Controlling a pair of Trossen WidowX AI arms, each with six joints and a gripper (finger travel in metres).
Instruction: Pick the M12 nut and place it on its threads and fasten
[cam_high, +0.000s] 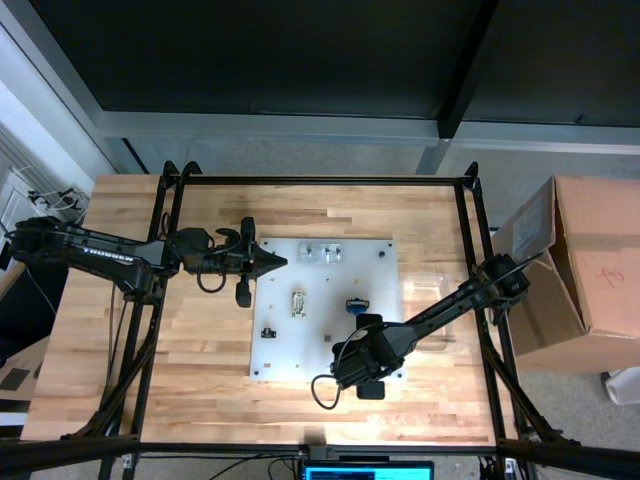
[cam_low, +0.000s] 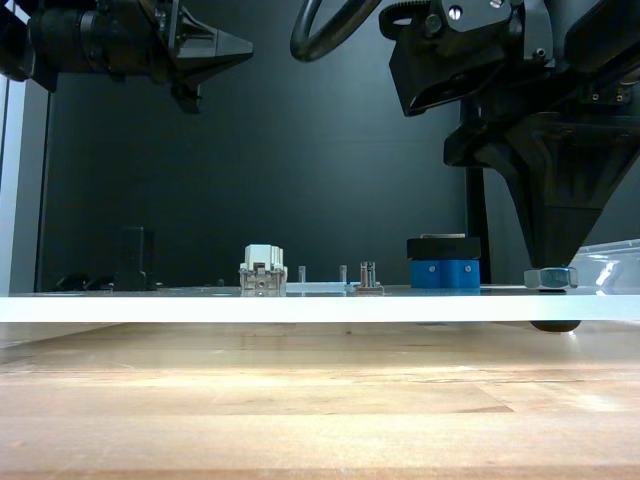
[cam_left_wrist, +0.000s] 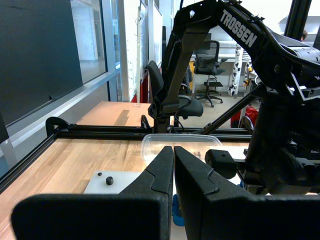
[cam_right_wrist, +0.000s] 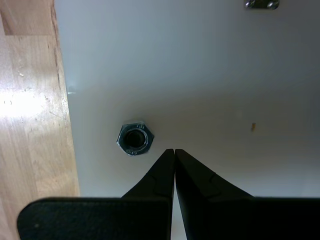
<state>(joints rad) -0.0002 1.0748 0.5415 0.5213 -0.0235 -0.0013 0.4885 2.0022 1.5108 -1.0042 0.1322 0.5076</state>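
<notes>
Left gripper (cam_high: 278, 262): fingers together, empty, raised over the left edge of the white board (cam_high: 285, 345). M12 nut (cam_right_wrist: 135, 139): on its stud, run down flat, no ribs showing. Right gripper (cam_right_wrist: 174, 150): fingers together, empty, tips just above nut.

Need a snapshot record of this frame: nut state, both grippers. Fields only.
nut: M12 nut sits low on the white board near its near right edge; dark centre, no ribs showing; seems run down on its stud
held: no, free of both grippers
right gripper: shut on nothing, pointing down, tips just beside the nut
left gripper: shut on nothing, raised over the board's far left edge
</notes>
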